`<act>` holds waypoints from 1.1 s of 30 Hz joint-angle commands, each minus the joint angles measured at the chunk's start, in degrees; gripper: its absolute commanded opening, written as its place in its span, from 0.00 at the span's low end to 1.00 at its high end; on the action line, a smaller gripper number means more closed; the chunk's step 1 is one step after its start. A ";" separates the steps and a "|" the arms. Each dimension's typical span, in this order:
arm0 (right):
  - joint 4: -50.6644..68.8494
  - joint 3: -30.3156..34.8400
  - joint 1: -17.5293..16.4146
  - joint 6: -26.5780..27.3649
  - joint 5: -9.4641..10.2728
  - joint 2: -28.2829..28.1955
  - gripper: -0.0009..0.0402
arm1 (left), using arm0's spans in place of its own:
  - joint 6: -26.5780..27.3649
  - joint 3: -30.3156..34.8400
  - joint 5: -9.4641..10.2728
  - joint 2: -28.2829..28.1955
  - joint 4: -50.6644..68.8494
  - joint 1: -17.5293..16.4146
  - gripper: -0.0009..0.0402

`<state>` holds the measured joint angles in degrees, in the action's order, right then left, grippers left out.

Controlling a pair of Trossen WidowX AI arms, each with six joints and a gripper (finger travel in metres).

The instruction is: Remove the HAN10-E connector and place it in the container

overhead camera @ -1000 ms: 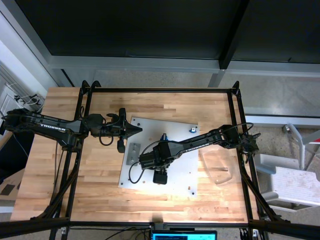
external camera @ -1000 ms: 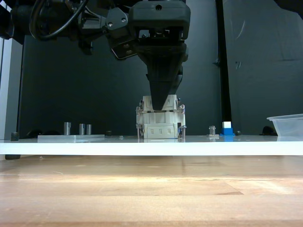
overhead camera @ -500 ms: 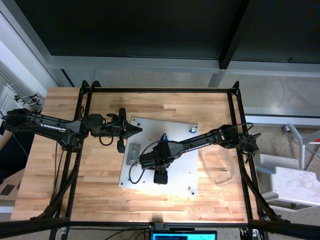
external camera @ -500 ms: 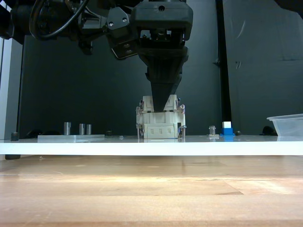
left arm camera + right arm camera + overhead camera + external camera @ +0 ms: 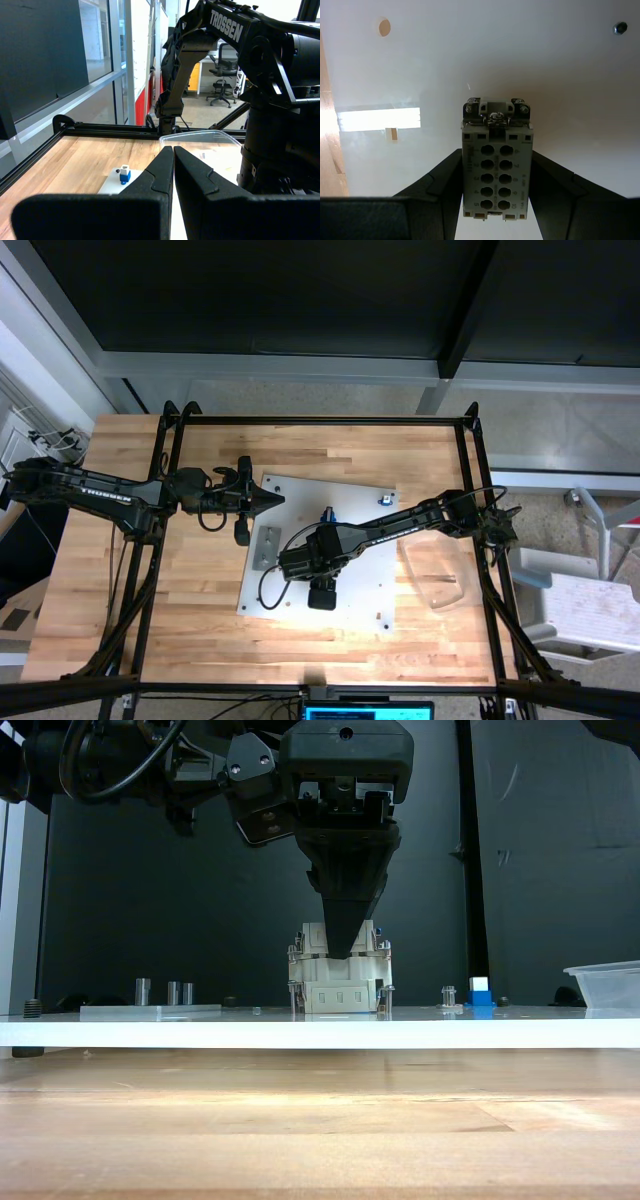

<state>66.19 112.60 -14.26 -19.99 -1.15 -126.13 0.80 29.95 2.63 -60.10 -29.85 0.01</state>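
Note:
The beige-grey HAN10-E connector [image 5: 340,990] stands on the white board [image 5: 320,1030]. My right gripper [image 5: 342,952] points straight down onto its top. In the right wrist view the connector [image 5: 496,145] shows two rows of pin holes and a metal clip, and the right gripper [image 5: 496,172] has its dark fingers [image 5: 445,175] pressed against both long sides, shut on it. From above, the right gripper [image 5: 318,575] hides the connector. The clear container [image 5: 435,575] lies right of the board. My left gripper [image 5: 270,498] hovers shut at the board's back left corner, holding nothing.
A blue knob-like piece [image 5: 327,512] sits behind the right gripper on the board [image 5: 350,495]. A grey plate with pegs [image 5: 267,545] lies along the board's left edge. The black frame rails [image 5: 320,421] run around the table. The container [image 5: 605,982] shows at the far right.
The right wrist has shifted slightly toward the near edge, with its fingers still on the connector. The left arm has not moved.

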 commanded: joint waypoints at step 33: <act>-0.46 -5.68 -0.26 -0.13 -0.72 8.81 0.05 | 0.00 0.00 -0.02 0.00 -0.02 0.00 0.02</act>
<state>66.13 108.20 -14.50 -20.16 -1.54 -118.21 0.82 29.95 2.63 -60.10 -29.85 0.01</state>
